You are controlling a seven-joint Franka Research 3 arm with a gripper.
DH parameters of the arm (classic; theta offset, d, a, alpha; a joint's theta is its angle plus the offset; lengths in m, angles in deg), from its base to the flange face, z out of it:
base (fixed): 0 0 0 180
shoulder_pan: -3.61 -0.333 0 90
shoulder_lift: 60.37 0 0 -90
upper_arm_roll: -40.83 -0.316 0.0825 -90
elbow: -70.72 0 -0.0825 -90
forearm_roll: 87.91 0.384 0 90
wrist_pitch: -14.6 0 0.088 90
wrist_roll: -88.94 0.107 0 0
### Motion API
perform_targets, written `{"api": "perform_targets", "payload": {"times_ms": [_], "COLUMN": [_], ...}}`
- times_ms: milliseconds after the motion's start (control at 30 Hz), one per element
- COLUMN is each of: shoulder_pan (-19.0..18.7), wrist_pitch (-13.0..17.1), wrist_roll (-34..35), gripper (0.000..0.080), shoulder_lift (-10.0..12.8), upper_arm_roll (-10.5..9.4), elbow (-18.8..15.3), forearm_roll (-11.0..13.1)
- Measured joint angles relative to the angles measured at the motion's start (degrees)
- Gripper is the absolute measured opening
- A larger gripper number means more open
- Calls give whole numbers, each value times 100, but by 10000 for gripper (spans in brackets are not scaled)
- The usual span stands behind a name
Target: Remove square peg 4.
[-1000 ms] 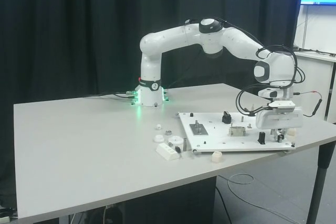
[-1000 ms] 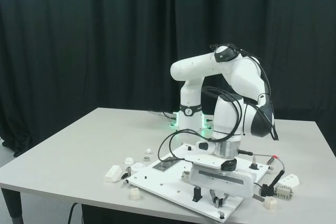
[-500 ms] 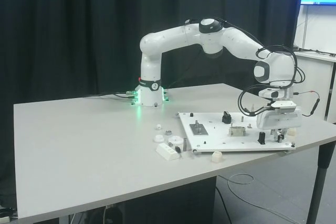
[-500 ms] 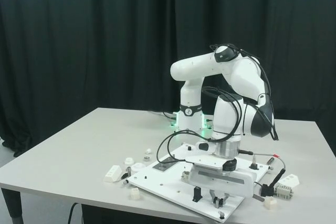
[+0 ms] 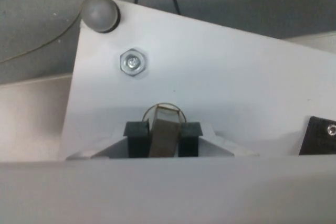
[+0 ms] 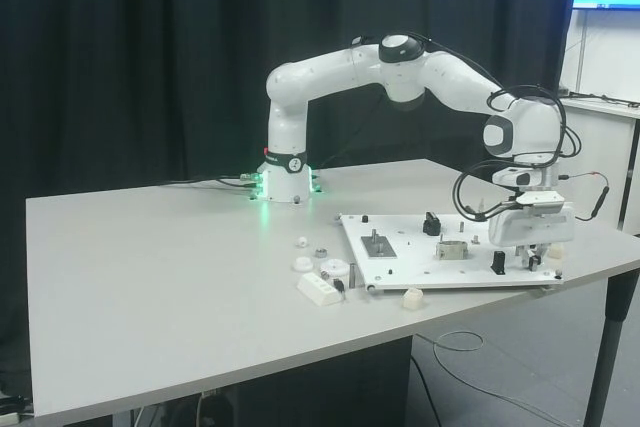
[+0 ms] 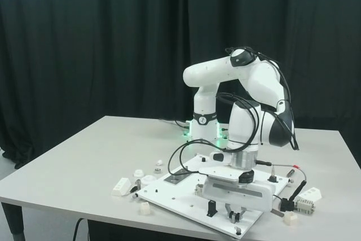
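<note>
Now the gripper [image 5: 163,139] pinches square peg 4 [image 5: 164,136] between its black fingers [image 5: 136,139], just above the white board [image 5: 220,72].

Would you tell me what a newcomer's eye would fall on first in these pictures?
The white jointed robot arm arches from its green-lit base down to the white assembly board at the grey table's edge. In the wrist view, its hand grips the grey square peg between two black fingers.
</note>
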Motion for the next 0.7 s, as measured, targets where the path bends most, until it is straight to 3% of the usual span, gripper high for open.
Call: {"api": "perform_targets", "payload": {"times_ms": [700], "shoulder_pan": [-5], "wrist_pitch": [8], "wrist_roll": [841], "gripper": [102], "shoulder_lift": [1], "upper_arm_roll": [13], "elbow": [-11], "forearm_roll": [34]}}
